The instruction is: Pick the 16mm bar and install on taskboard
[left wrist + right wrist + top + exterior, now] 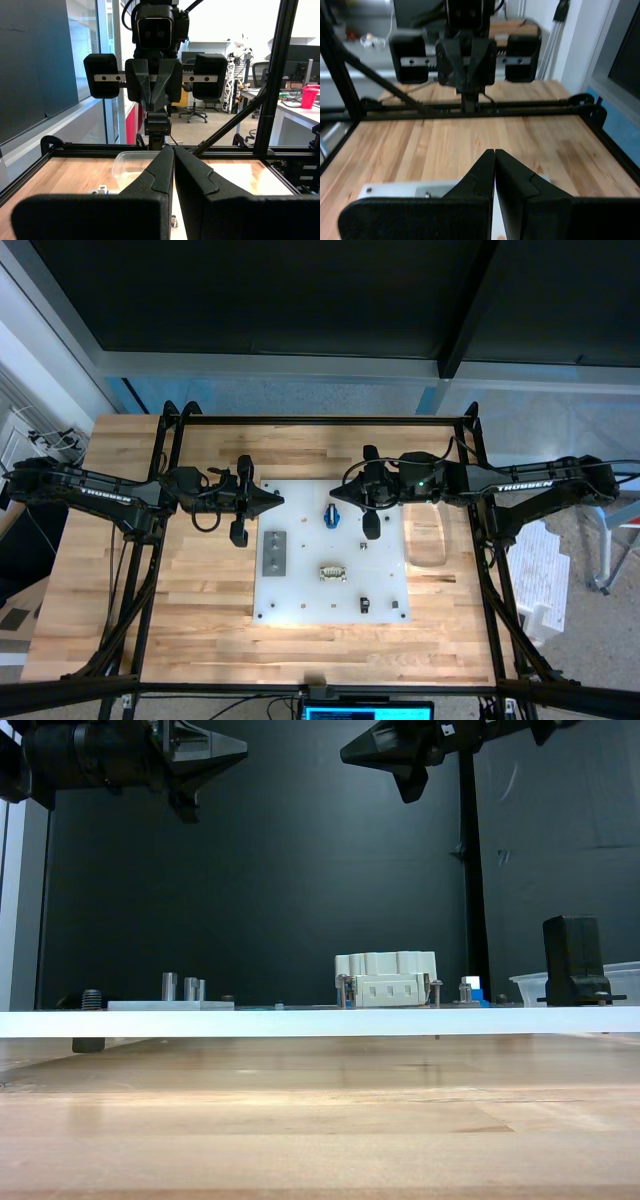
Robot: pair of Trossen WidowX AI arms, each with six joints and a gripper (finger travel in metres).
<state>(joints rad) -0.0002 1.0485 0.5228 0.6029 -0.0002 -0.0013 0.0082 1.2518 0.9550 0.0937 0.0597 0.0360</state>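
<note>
**Both grippers closed and empty over the board; bar not made out**

Nearest us on the wooden table (150,640) lies the taskboard (300,600), flat and white. On its near part we see a small black fitting (366,604). Behind it come a pale connector (333,572) and, to that connector's left, the grey metal block (273,552). Farther back stands the blue knob (332,515). A clear plastic tray (430,535) sits just beside the board's right edge. We cannot make out the 16mm bar in any view. Over the board's far left corner hangs the left gripper (278,500), high above the surface, its fingers (160,170) pressed together on nothing. The right gripper (346,496) faces it from just beyond the knob, equally high, fingers (512,180) closed and empty.
</note>
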